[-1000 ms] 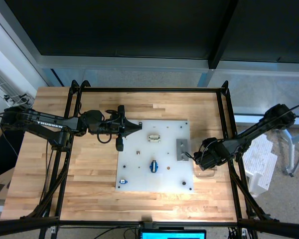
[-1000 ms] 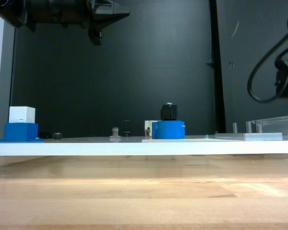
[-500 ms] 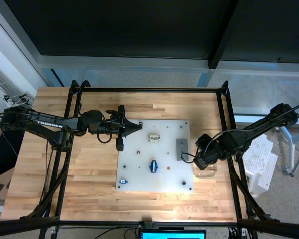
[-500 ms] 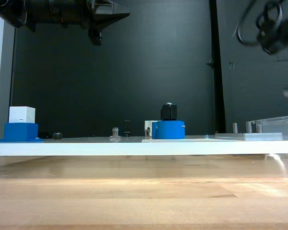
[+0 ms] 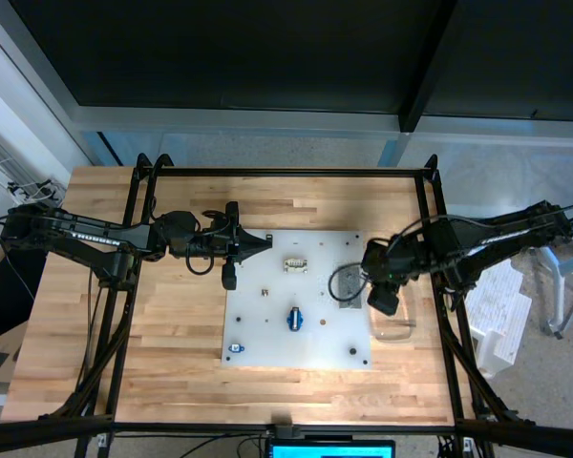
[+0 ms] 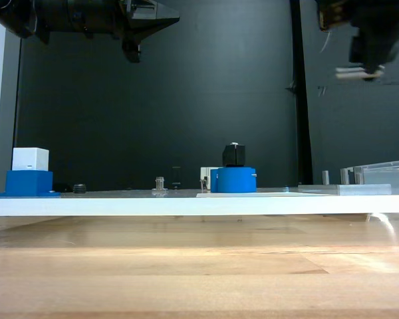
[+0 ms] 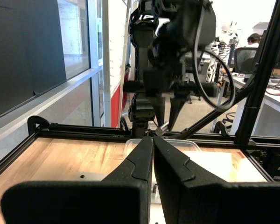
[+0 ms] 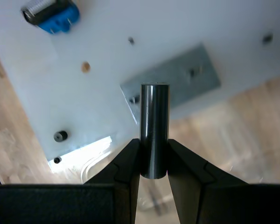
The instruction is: Pick the 16mm cylinder and install on the taskboard
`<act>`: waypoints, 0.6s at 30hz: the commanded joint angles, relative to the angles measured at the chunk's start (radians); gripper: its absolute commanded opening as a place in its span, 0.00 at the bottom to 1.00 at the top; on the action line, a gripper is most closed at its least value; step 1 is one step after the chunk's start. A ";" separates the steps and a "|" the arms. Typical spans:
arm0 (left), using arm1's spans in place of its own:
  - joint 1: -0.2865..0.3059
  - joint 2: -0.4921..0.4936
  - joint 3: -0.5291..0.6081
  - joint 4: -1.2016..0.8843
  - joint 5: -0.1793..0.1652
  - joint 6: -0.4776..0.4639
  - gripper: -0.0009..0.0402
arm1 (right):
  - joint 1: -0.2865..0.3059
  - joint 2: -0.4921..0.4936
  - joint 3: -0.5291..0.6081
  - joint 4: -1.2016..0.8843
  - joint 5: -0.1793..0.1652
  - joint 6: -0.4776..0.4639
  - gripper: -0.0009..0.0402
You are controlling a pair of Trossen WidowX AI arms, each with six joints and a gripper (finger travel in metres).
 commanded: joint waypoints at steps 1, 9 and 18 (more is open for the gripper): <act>0.000 0.000 0.000 0.000 0.000 0.000 0.02 | -0.047 0.040 0.070 -0.023 -0.014 -0.105 0.02; 0.000 0.000 0.000 0.014 0.002 -0.006 0.02 | -0.129 0.156 0.253 -0.043 -0.082 -0.257 0.02; -0.016 0.029 0.000 0.001 0.087 -0.109 0.11 | -0.135 0.321 0.451 -0.100 -0.094 -0.367 0.02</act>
